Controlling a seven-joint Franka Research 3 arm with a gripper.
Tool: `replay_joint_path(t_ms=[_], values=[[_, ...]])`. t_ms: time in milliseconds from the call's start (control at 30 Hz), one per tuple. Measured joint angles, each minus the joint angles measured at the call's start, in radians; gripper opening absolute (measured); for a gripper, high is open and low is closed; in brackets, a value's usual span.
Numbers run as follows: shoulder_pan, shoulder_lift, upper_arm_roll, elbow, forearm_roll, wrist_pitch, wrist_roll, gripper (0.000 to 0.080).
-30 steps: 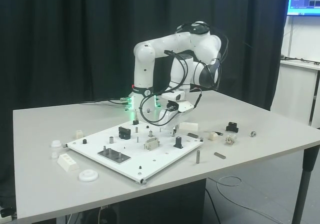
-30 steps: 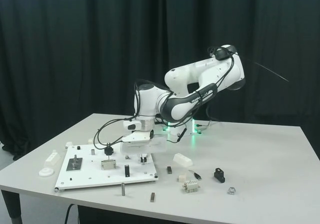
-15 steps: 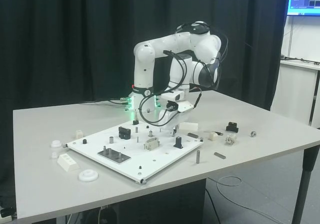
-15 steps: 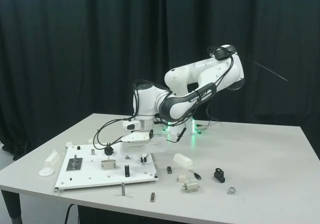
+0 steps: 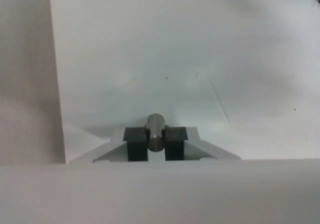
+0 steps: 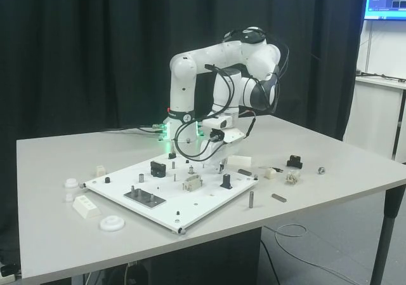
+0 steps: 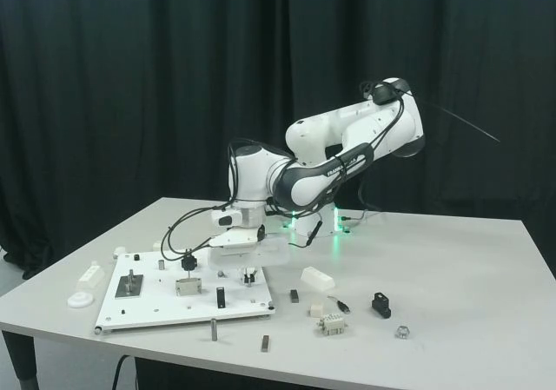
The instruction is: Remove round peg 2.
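While jaws clamp one round peg [image 5: 155, 130], two lie loose.

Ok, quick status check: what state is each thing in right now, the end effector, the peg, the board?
end effector: shut on the round peg, black pads on either side of it
round peg: gripped, upright, over the board; whether it has left its hole cannot be seen
white board: flat on the grey table, other small parts still standing on it
loose pegs: lying on the table off the board
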Motion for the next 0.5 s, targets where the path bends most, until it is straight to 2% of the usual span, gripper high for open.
replay_joint_path(t_ms=[267, 500], values=[[0.0, 0.0, -0.005, 0.0, 0.001, -0.007, 0.011, 0.0069], [0.003, 0.0, -0.025, -0.002, -0.003, -0.029, 0.023, 0.0069]])
